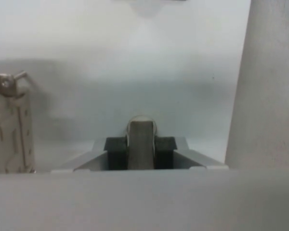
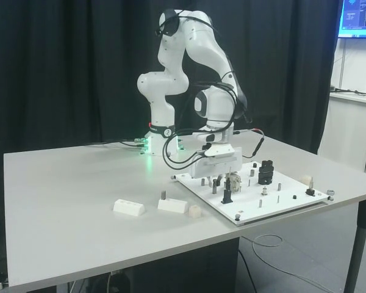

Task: Insert square peg 3.

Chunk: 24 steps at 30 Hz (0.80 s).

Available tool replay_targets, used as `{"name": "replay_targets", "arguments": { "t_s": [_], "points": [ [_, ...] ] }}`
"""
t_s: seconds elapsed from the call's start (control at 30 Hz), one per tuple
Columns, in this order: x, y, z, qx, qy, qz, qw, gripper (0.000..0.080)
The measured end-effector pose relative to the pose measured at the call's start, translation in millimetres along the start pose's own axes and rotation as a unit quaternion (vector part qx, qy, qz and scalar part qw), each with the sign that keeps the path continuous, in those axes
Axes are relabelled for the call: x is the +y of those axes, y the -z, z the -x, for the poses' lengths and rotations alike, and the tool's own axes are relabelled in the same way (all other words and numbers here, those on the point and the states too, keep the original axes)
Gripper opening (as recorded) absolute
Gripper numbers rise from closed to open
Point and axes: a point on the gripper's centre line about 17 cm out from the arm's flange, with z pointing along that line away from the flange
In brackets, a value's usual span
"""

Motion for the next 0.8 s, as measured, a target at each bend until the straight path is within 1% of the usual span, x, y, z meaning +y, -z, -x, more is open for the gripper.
{"name": "replay_targets", "arguments": {
  "t_s": [0.2,0.4,0.6,0.8],
  "points": [
    [0.3,0.8,-5.5,0.004,0.003,0.001,1.0000,0.0114],
    [0.2,0.7,-6.7,0.004,0.014,0.001,0.9999,0.0114],
    [-0.1,0.5,-4.5,-0.001,0.018,0.000,0.9998,0.0114],
    [-0.3,0.0,-0.1,-0.008,0.019,-0.001,0.9998,0.0114]
  ]
}}
